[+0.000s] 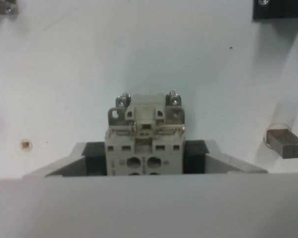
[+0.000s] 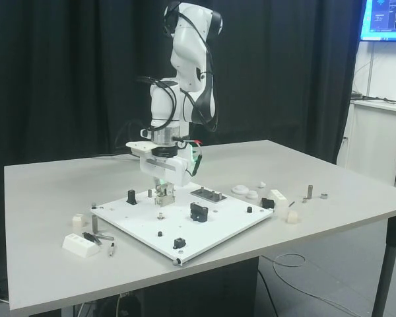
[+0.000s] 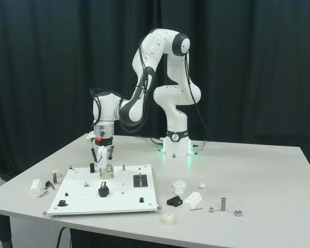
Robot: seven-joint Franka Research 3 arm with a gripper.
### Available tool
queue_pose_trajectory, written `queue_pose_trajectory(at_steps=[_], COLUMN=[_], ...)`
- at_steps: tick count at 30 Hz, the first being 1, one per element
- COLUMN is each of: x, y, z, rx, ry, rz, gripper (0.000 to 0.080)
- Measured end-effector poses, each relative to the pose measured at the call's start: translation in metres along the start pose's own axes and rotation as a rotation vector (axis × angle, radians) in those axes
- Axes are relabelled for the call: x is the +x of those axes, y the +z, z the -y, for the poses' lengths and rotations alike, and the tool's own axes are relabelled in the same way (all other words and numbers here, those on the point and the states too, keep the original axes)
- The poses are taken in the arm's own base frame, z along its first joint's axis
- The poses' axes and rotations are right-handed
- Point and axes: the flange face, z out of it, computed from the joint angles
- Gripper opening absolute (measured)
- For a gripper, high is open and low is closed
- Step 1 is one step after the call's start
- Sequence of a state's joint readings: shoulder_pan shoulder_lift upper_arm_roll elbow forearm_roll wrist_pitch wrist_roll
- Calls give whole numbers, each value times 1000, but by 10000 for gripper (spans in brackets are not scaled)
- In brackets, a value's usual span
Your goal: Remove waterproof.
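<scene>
The waterproof connector (image 1: pixel 145 134), a grey block with metal clips and screws on its top, stands upright on the white board (image 1: pixel 139 49). My gripper (image 1: pixel 144 161) is down over it, and its black fingers (image 1: pixel 94 158) press against both sides of the block. The first room view shows the gripper (image 2: pixel 162 183) just above the connector (image 2: pixel 163 196), near the board's back left part (image 2: pixel 218 228). In the second room view the gripper (image 3: pixel 103 159) hangs straight down onto the connector (image 3: pixel 106 173), which still touches the board.
Black fixtures (image 2: pixel 198 212) (image 2: pixel 179 243) (image 2: pixel 131 197) and a grey plate (image 2: pixel 208 194) stand on the board. A grey peg (image 1: pixel 286 143) and a black block (image 1: pixel 280 10) lie near the connector. White blocks (image 2: pixel 79 244) and round white parts (image 2: pixel 244 190) rest on the table beside the board.
</scene>
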State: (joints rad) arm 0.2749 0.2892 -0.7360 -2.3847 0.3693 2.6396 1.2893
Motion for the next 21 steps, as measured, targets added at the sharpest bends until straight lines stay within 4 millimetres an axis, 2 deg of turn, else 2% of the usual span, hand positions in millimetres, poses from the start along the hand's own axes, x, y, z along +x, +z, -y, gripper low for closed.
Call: queue_pose_trajectory(at_steps=[21], x=[1], y=[0], z=[-3], rx=[14], ry=[6], rz=[5], gripper=[314])
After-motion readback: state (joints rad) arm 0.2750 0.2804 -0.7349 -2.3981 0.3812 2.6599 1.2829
